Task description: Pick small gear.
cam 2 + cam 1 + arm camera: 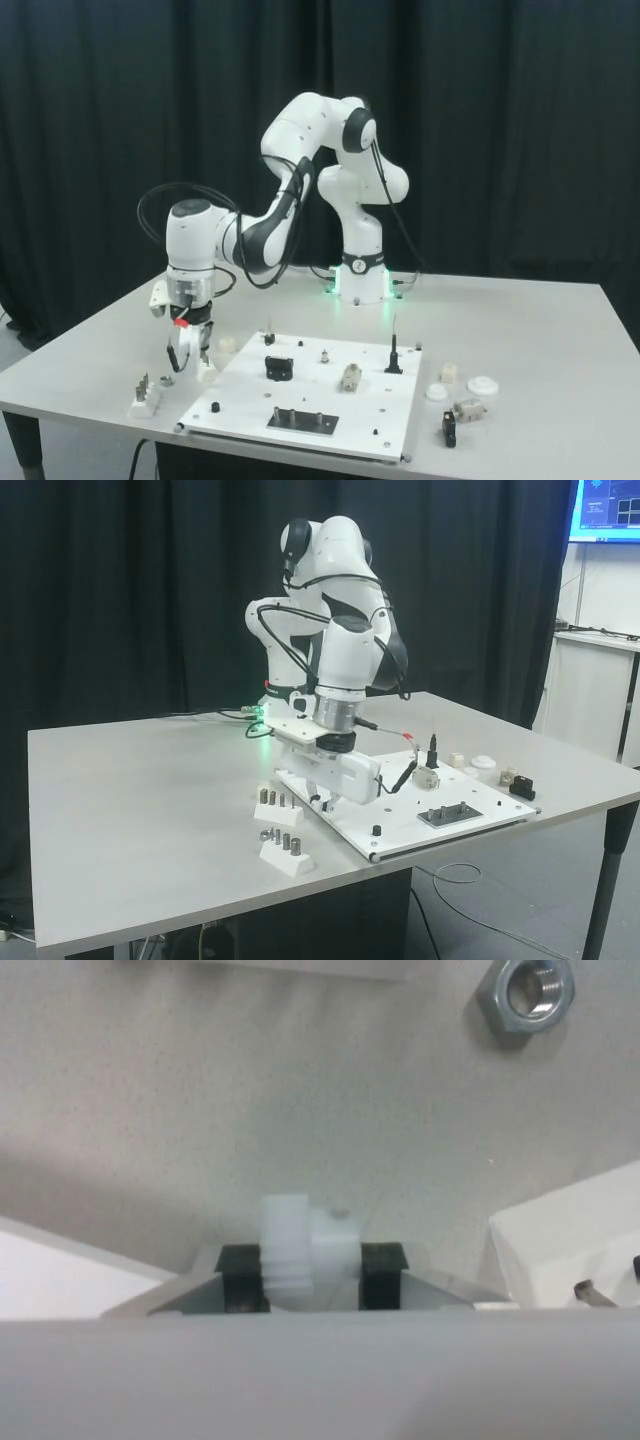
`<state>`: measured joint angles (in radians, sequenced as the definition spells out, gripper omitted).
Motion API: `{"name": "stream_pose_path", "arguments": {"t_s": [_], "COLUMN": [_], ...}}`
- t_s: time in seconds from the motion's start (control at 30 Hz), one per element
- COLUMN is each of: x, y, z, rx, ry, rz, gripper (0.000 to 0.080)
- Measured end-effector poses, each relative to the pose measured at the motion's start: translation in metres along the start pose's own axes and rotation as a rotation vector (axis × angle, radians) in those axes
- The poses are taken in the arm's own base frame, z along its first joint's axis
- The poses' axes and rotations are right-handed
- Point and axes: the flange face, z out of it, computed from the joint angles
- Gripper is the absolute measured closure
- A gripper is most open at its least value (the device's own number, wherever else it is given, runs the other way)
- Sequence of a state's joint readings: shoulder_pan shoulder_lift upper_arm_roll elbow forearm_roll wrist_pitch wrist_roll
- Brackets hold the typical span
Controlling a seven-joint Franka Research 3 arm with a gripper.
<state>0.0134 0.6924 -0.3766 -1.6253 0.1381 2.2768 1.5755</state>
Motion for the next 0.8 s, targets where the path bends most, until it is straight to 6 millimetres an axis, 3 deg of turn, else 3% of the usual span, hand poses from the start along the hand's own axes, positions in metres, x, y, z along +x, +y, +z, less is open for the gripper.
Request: {"name": "stream_pose_path", "arguments": {"t_s": [0.8], "x": [-0.0037], "y": [0.0002], "z": [-0.0067], "rx": [0.003], "ry": [0.008], "rz": [-0.006], "gripper": [0.0611]}}
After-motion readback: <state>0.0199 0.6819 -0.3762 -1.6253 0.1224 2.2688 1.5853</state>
